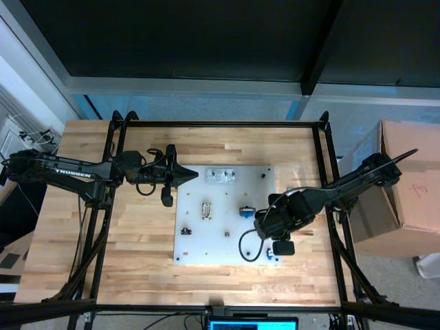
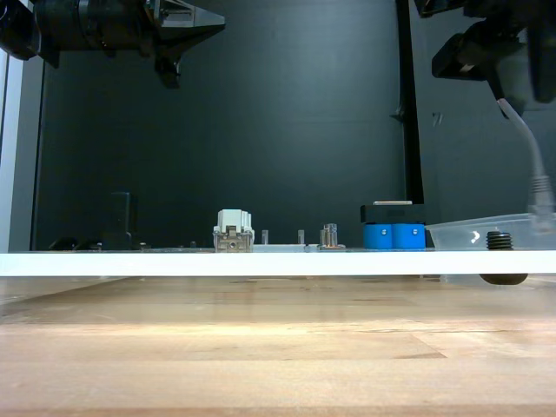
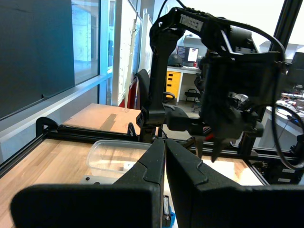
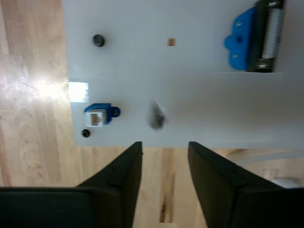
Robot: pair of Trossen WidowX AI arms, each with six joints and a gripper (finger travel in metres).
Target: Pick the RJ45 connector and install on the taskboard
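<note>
My right gripper (image 1: 265, 231) hovers high over the white taskboard (image 1: 206, 240), near its front right part. It is shut on the RJ45 connector's cable (image 2: 524, 139). The cable droops from the gripper (image 2: 508, 87) and its clear plug (image 2: 543, 207) dangles free, a little above the board. In the right wrist view the fingers (image 4: 126, 175) stand slightly apart, with a small blurred shape just past them. The blue RJ45 socket (image 4: 97, 115) sits unfilled at the board's corner (image 1: 270, 255). My left gripper (image 1: 194, 177) is shut on nothing, held high at the board's far left edge.
The board carries a blue multi-pin connector (image 1: 245, 212), a white connector (image 1: 205, 210) and small studs. A clear plastic tub (image 2: 469, 233) stands at the board's right. A cardboard box (image 1: 405, 185) sits off the table's right side. A black frame rings the table.
</note>
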